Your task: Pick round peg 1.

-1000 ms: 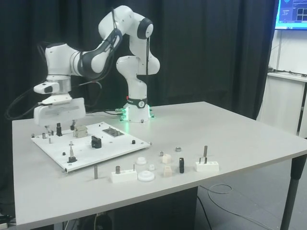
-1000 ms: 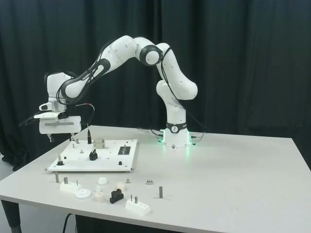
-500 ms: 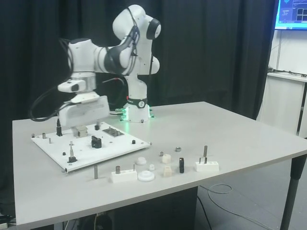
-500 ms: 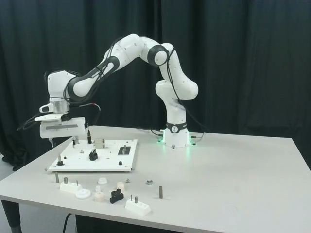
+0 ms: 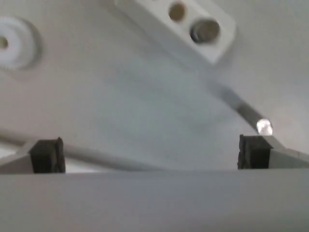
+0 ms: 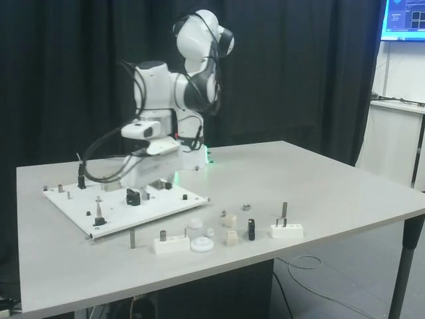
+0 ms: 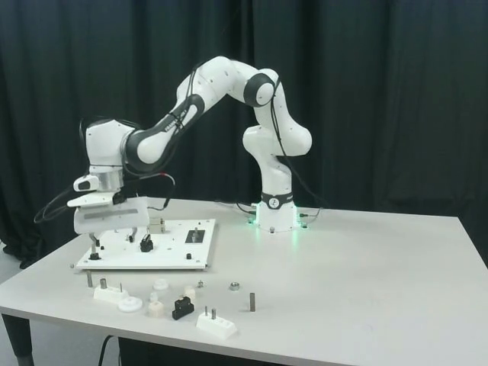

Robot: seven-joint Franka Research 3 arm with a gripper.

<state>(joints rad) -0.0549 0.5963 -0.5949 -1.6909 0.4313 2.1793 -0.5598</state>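
A small grey round peg [image 6: 132,238] [image 7: 90,279] stands upright on the table, in front of the white baseplate [image 6: 166,203] [image 7: 171,258]. In the wrist view the same peg [image 5: 253,118] leans into the picture near one black fingertip [image 5: 253,152]. Beside it lies a white block [image 6: 174,244] [image 7: 110,293] [image 5: 159,12] with another peg in a hole. My gripper [image 6: 156,189] [image 7: 113,235] [image 5: 149,154] hangs open over the plate's front part, above and behind the standing peg. Nothing is between its fingers.
A white gear [image 6: 202,245] [image 5: 12,43] lies next to the block. Further along the front are small white pieces, a black piece [image 6: 251,229] [image 7: 181,307], a nut [image 6: 246,207], a tall peg [image 7: 251,302] and a second white block [image 6: 287,230] [image 7: 216,324]. Posts and a black clip [image 6: 133,197] stand on the baseplate.
The arm has swung from the plate's far end across it towards the table's front, carrying the open gripper closer to the loose parts.
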